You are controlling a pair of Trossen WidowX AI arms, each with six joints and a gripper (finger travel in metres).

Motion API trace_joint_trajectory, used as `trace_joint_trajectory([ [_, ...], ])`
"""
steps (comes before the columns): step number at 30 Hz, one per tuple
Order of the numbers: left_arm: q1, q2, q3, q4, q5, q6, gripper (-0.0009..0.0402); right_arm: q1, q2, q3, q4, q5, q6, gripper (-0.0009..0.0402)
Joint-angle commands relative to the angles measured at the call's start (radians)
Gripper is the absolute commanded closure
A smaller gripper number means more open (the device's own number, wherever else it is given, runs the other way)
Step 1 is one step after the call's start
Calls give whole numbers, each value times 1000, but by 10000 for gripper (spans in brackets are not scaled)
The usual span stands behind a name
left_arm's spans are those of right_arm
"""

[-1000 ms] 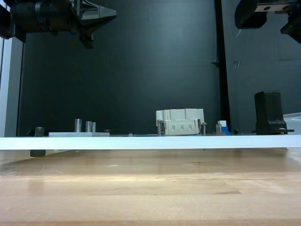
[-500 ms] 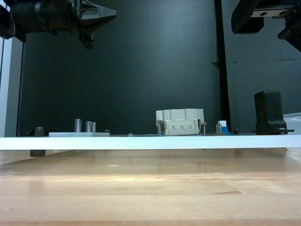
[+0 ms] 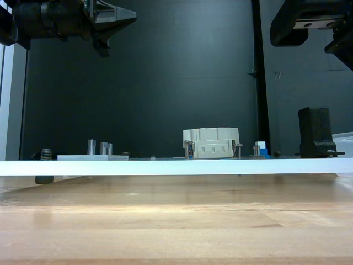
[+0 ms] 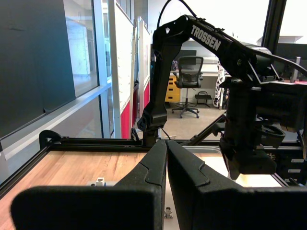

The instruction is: Pick the 16mm bar and install on taskboard

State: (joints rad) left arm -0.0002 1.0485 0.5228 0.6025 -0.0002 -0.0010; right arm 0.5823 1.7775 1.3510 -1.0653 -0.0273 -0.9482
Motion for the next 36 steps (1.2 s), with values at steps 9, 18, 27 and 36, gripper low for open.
trace_joint_trajectory([
  [9,0,0,0,0,0,0,393,0,-1,-23,34,-20,-3,393],
  [18,0,0,0,0,0,0,393,0,-1,-31,42,-18,-4,393],
  [27,0,0,0,0,0,0,393,-3,-1,-42,57,-18,-4,393],
  [36,0,0,0,0,0,0,393,-8,-1,-42,54,-18,-4,393],
])
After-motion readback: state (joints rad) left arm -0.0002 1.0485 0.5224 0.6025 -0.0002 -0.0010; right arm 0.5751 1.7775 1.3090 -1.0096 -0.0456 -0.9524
